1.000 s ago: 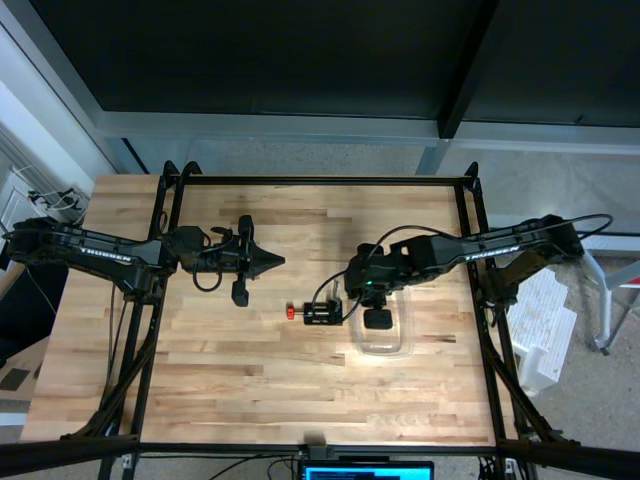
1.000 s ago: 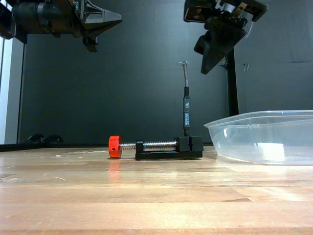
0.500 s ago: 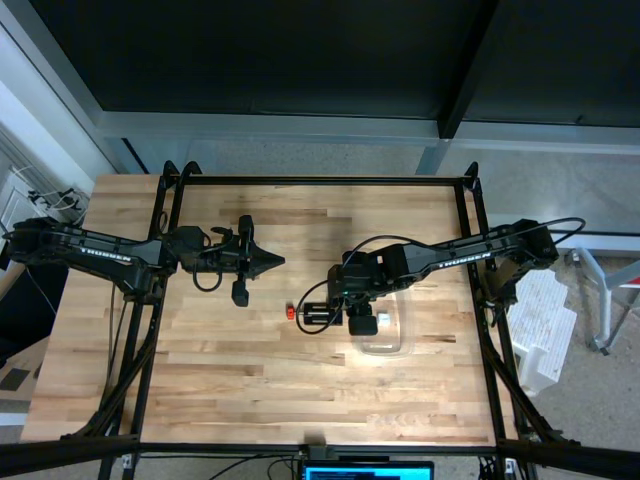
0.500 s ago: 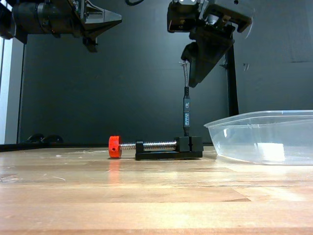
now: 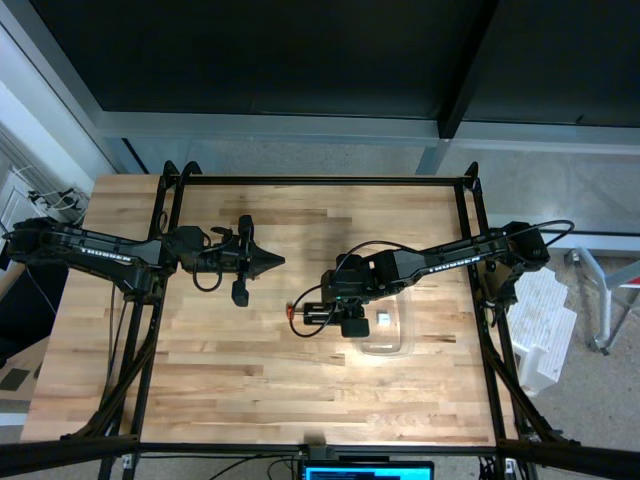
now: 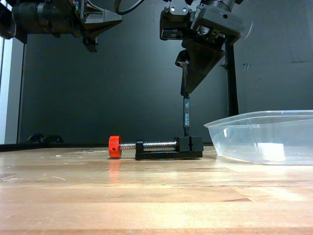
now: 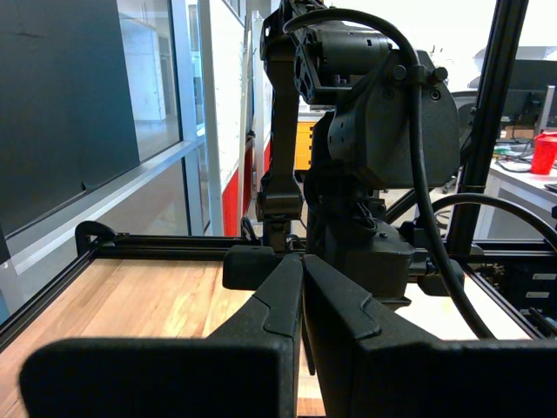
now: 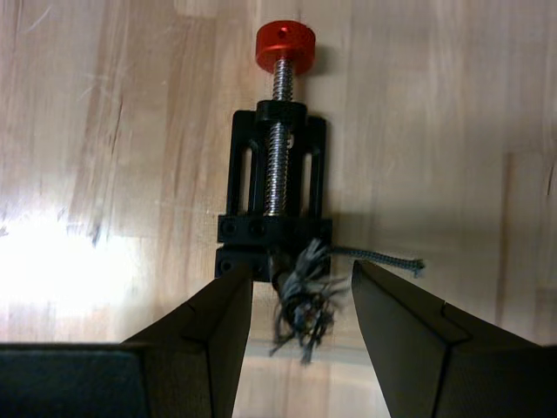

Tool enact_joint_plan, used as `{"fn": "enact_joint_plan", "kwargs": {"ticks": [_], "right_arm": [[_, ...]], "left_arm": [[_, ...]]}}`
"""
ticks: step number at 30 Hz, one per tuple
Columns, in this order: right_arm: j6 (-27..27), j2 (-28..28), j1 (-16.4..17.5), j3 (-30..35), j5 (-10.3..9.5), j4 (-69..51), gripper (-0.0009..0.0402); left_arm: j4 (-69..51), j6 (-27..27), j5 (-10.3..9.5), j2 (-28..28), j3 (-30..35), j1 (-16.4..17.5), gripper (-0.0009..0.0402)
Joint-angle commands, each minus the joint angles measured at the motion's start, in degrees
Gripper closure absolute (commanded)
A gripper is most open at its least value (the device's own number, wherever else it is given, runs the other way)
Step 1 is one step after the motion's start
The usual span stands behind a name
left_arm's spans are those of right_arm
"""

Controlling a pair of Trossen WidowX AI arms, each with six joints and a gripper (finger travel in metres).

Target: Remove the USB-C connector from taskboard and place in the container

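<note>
Directly above the taskboard [image 6: 168,147], the right hand [image 6: 185,92] hangs with fingers apart, straddling the frayed top of the USB-C connector [image 6: 186,115]. From that hand the connector lies at six o'clock in the low view, long axis upright, foot seated in the board. The grip, I'd judge, wants the dark body lower down, then a straight pull to twelve. The container [image 6: 254,139] waits at three o'clock. The left hand [image 6: 110,18], fingers together, is parked well apart at ten o'clock. The left arm's lettering [image 5: 100,254] reads TROSSEN; the connector's pale label is unreadable.
</note>
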Motion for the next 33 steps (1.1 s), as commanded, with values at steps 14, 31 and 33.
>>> {"fn": "enact_joint_plan", "kwargs": {"ticks": [14, 31, 33], "right_arm": [[1.0, 0.0, 0.0, -2.6, -1.40, 3.6, 0.0249], [1.4, 1.5, 0.0, -2.8, -1.51, 4.0, 0.0288], [1.4, 1.5, 0.0, -2.8, -1.51, 4.1, 0.0298]], "left_arm": [[0.0, 0.0, 0.00, 0.0, 0.0, 0.0, 0.0393], [0.0, 0.0, 0.00, 0.0, 0.0, 0.0, 0.0393], [0.0, 0.0, 0.00, 0.0, 0.0, 0.0, 0.0393]]}}
